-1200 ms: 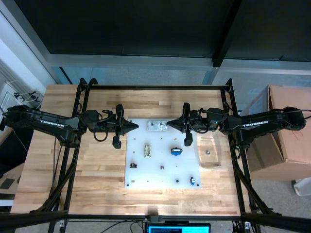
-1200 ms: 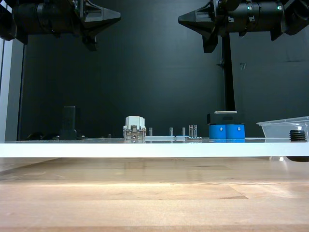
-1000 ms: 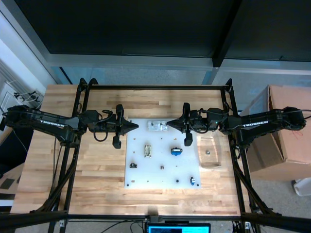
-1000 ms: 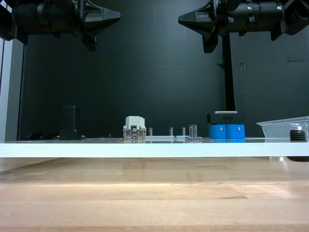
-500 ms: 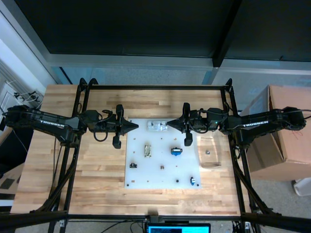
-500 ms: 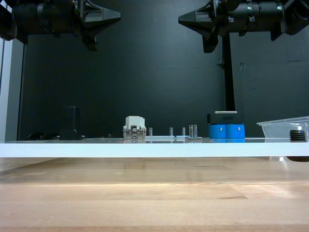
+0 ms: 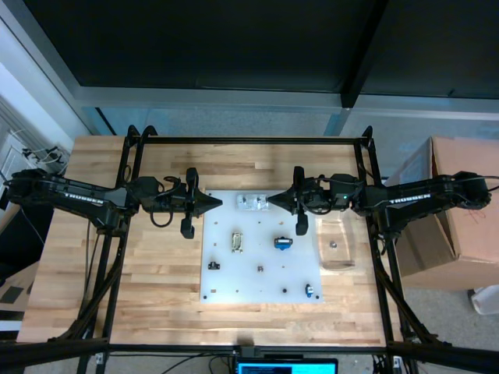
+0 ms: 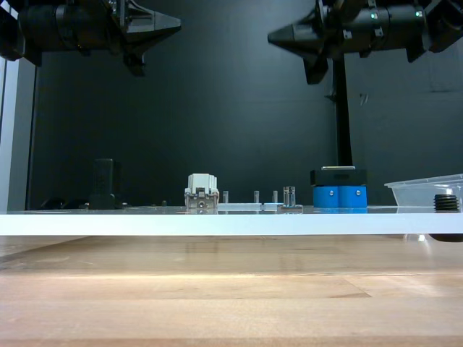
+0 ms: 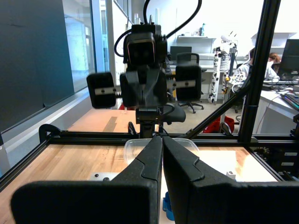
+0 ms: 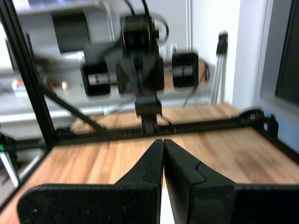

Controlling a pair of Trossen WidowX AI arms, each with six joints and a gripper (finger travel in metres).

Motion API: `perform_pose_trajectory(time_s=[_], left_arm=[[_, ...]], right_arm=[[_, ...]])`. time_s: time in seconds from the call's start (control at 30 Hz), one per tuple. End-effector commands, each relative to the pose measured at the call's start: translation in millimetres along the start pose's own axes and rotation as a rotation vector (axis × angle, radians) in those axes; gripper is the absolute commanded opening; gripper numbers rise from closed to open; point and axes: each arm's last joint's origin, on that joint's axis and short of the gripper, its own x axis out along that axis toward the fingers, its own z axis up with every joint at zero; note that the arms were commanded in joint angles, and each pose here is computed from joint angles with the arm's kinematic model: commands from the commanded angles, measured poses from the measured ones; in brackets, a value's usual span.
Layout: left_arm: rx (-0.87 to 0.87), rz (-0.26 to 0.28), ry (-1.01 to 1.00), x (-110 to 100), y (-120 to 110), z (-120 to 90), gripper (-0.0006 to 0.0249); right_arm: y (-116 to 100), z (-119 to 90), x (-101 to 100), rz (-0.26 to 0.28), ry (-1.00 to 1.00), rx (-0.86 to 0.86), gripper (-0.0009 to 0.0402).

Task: Pick the M12 nut and place it on its threads and fasten

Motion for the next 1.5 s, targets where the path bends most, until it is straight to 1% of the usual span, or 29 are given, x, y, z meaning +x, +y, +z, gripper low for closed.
perform_pose_trajectory(time_s=[0.03, 0.13, 0.37, 0.47, 0.53, 0.7, 0.8, 0.9, 1.1, 1.23, 1.37, 1.5], left_arm=[[0.0, 0.0, 0.0, 0, 0, 0, 0.0], [0.0, 0.0, 0.0, 0, 0, 0, 0.0], [0.0, 0.0, 0.0, 0, 0, 0, 0.0], [0.0, 0.0, 0.0, 0, 0, 0, 0.0], [0.0, 0.0, 0.0, 0, 0, 0, 0.0], [0.0, 0.0, 0.0, 0, 0, 0, 0.0], [0.0, 0.0, 0.0, 0, 0, 0, 0.0], [0.0, 0.0, 0.0, 0, 0, 0, 0.0], [0.0, 0.0, 0.0, 0, 0, 0, 0.0], [0.0, 0.0, 0.0, 0, 0, 0, 0.0], [0.0, 0.0, 0.0, 0, 0, 0, 0.0], [0.0, 0.0, 0.0, 0, 0, 0, 0.0]], right_arm=[[1, -4, -3, 0.005, 0.062, 0.0, 0.0], [3, -4, -10, 0.007, 0.102, -0.002, 0.0], [6, -1, -37, 0.0, 0.223, 0.061, 0.0], [10, -6, -48, 0.007, 0.312, 0.075, 0.0], [12, -10, -54, 0.002, 0.38, 0.095, 0.0], [20, -25, -68, 0.013, 0.573, 0.107, 0.0], [23, -28, -78, -0.004, 0.72, 0.111, 0.0], [26, -25, -88, -0.055, 0.839, 0.118, 0.0], [30, -9, -105, -0.109, 1.016, 0.227, 0.0], [30, 4, -115, -0.173, 1.089, 0.282, 0.0], [32, 18, -117, -0.227, 1.141, 0.318, 0.0], [34, 32, -114, -0.324, 1.202, 0.366, 0.0]])
